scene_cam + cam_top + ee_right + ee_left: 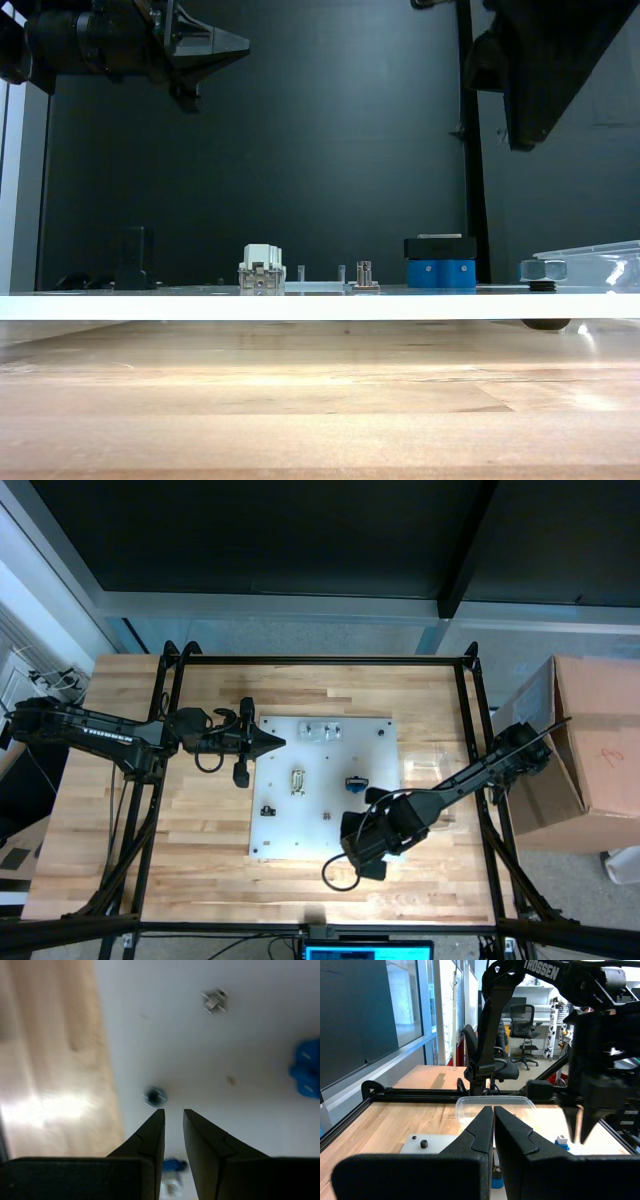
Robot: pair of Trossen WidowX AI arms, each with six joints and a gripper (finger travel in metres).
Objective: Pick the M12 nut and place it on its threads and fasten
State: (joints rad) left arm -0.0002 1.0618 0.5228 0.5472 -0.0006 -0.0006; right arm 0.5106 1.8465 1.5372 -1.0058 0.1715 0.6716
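Note:
The small silver nut [543,269] sits on its stud, with a short piece of the black ribbed stud [543,286] showing beneath it. In the right wrist view the nut [155,1095] lies on the white board [210,1050] just beyond my fingertips, clear of them. My right gripper [522,140] hangs high above the nut; its fingers [150,1135] stand almost together with nothing between them. In the high view it [362,842] covers the board's near right corner and hides the nut. My left gripper [275,743] is shut and empty, hovering high over the board's left edge.
A clear tray [435,760] lies on the table right of the board [300,820]. On the board stand a blue block [440,272], a white connector [261,272] and a small silver post [364,274]. A cardboard box [585,750] stands off the table's right side.

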